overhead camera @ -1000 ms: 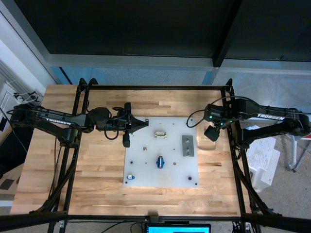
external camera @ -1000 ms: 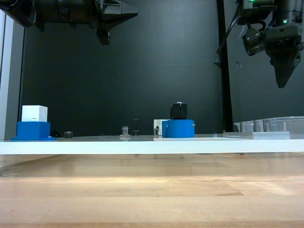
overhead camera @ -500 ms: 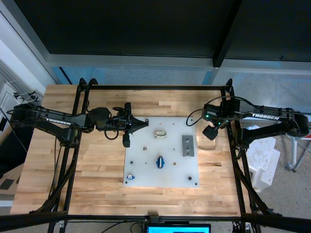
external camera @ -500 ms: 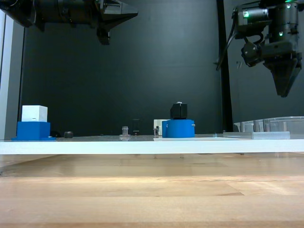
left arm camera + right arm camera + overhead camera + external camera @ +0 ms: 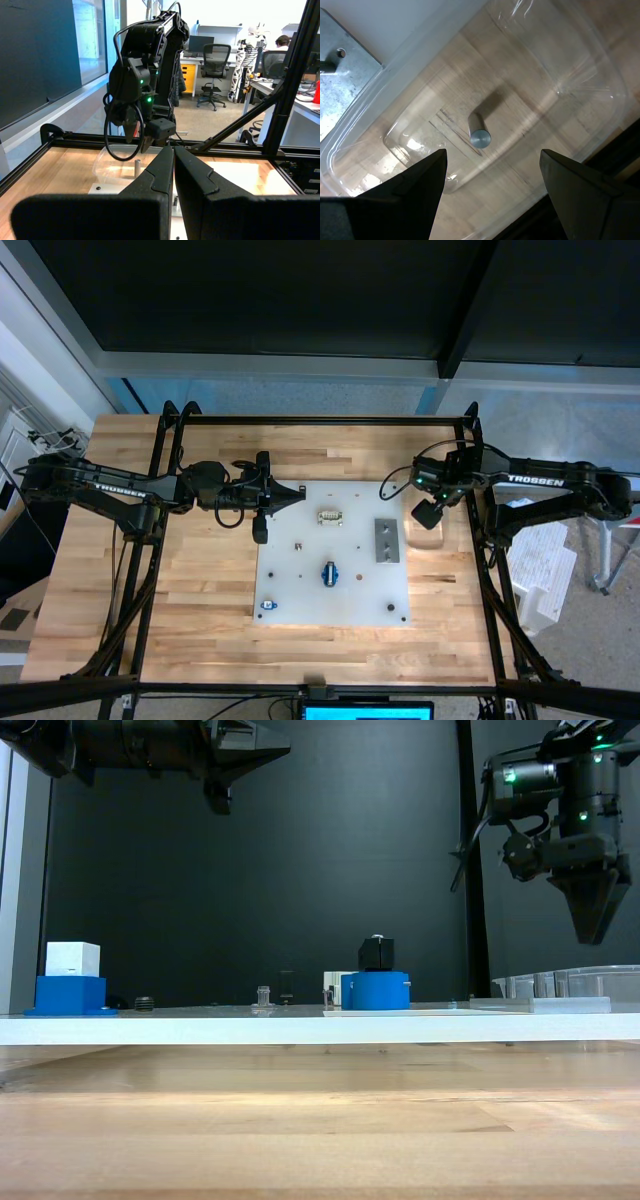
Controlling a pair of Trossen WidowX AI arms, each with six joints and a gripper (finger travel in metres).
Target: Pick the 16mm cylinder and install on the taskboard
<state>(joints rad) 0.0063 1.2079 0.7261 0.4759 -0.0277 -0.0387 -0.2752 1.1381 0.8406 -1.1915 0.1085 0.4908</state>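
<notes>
Right tool (image 5: 590,932): fingers spread wide, pointing down above the clear tray (image 5: 555,75), which sits at 3 o'clock of the board (image 5: 340,605).
Peg (image 5: 480,136): upright on the tray floor, below the gap between the fingers, untouched.
Around it: tray walls on every side; grey block (image 5: 386,539) on the board, just beside the tray at its 9 o'clock.
Left tool (image 5: 297,490): fingers pressed together, holding nothing, high over the board's 11 o'clock edge.
Desk (image 5: 190,580): wooden, carrying board and tray.

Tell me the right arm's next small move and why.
Probably lower the right gripper straight down: it hangs above the clear tray with fingers open, and the 16mm cylinder stands upright in the tray, in line between them. The left gripper hangs shut over the far left corner of the taskboard.
</notes>
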